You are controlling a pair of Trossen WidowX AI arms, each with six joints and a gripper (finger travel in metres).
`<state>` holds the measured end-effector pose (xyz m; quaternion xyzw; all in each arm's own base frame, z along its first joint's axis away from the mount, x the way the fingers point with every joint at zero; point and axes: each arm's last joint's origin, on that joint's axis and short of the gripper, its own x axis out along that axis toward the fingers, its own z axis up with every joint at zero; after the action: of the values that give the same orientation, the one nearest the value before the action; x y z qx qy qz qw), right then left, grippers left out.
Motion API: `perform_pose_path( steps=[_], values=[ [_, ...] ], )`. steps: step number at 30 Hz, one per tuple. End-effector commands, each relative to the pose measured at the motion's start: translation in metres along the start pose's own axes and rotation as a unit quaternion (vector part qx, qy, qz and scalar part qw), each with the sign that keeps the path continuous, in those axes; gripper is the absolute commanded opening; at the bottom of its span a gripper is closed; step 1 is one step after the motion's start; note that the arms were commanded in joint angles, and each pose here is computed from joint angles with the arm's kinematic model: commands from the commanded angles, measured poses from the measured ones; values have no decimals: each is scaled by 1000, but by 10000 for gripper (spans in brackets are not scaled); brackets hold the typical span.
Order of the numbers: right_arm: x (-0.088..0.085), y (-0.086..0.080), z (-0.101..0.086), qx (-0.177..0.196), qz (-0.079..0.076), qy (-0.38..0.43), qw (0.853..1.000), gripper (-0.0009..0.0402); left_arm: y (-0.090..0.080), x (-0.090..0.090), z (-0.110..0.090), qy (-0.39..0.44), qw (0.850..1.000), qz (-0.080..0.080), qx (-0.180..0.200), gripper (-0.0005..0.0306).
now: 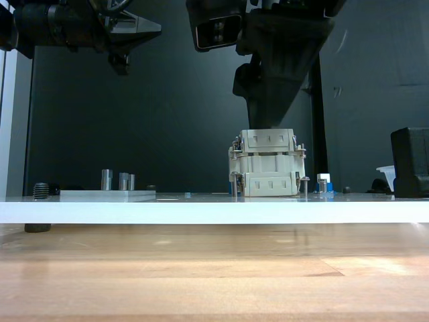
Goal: Pick the HAN10E connector and install in the HAN10E hub
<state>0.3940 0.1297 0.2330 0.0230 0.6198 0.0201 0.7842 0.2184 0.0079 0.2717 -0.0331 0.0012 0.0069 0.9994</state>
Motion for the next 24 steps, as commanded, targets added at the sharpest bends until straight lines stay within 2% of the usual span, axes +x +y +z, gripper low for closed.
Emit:
perform_pose_path(
  steps=[1,9,11,14,18,24],
  values=[
    [-14,0,-1,2,-4,-20,1000,334,0,0,0,0,1000,0,0,0],
    [-52,-4,-13,6,-5,-31,999,341,0,0,0,0,1000,0,0,0],
    [-59,-5,-15,6,-10,-38,999,342,0,0,0,0,1000,0,0,0],
    [-68,-6,-18,5,-7,-46,999,342,0,0,0,0,1000,0,0,0],
    [-74,-6,-21,4,-6,-49,999,342,0,0,0,0,1000,0,0,0],
    [-74,-6,-21,4,-6,-49,999,342,0,0,0,0,1000,0,0,0]
  ],
)
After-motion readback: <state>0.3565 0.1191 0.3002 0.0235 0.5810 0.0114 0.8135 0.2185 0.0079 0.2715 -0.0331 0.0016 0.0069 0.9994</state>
